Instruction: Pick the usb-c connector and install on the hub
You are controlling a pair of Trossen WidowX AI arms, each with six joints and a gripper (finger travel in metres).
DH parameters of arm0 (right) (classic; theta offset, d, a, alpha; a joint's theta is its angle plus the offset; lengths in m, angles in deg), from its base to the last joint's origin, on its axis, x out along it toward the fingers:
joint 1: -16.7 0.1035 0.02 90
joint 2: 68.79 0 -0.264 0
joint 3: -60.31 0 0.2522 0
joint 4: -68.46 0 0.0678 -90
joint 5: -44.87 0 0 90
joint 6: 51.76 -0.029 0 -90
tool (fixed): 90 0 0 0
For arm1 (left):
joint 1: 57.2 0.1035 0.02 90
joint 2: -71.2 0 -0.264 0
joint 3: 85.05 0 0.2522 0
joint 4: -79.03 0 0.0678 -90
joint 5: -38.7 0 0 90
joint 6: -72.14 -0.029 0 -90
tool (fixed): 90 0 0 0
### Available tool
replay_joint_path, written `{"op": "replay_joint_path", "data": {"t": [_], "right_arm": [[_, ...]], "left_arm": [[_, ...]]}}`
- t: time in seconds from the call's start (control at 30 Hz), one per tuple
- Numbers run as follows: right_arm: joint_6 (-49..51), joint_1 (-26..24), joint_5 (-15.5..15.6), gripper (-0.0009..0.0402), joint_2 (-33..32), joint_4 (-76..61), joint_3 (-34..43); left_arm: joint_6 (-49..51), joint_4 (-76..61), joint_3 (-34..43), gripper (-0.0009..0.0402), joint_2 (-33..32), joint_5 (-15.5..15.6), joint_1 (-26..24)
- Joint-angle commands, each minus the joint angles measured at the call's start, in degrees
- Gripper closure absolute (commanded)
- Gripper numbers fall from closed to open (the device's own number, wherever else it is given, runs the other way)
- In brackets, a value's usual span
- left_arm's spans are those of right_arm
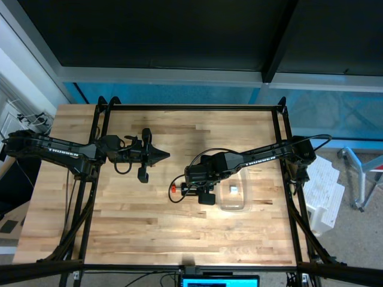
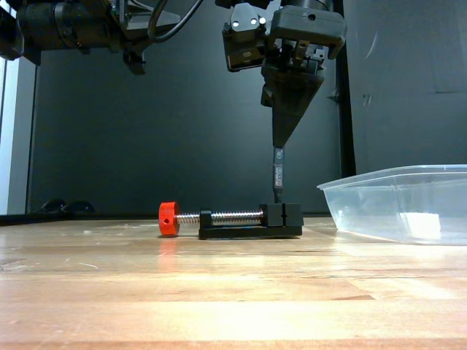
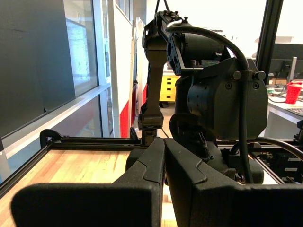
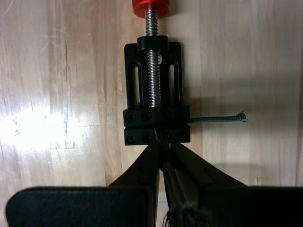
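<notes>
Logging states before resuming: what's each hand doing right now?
left hand: shut, empty, raised over the table.
right hand: shut on usb-c connector, held upright, tip at the vise; seating unclear.

A clear plastic tub [image 2: 379,208] sits on the wooden table [image 1: 149,239], a small white piece [image 1: 234,189] lying inside it. Just beside it lies a black vise [image 2: 248,222] with a red knob [image 2: 168,218]. A lit blue screen [image 1: 219,281] peeks over the table's near edge.

The black left tool [image 1: 160,156] hangs level above the surface, fingers together, while the black right tool [image 2: 278,140] points straight down, pinched on the slim grey usb-c connector [image 2: 277,175].
</notes>
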Motion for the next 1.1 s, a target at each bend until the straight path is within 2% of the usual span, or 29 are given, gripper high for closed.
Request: {"op": "replay_joint_path", "data": {"t": [0.03, 0.67, 1.1], "right_arm": [[0.0, 0.0, 0.1, 0.0393, -0.1, 1.8, -1.3], [-0.5, 0.0, 0.0, 0.0388, 0.0, 3.0, -2.9], [-0.5, 0.0, -0.4, 0.0280, 0.8, 3.1, -0.7]], "left_arm": [[0.0, 0.0, 0.0, 0.0393, 0.0, 0.0, 0.0], [0.0, 0.0, 0.0, 0.0393, 0.0, 0.0, 0.0], [0.0, 0.0, 0.0, 0.0393, 0.0, 0.0, 0.0]]}}
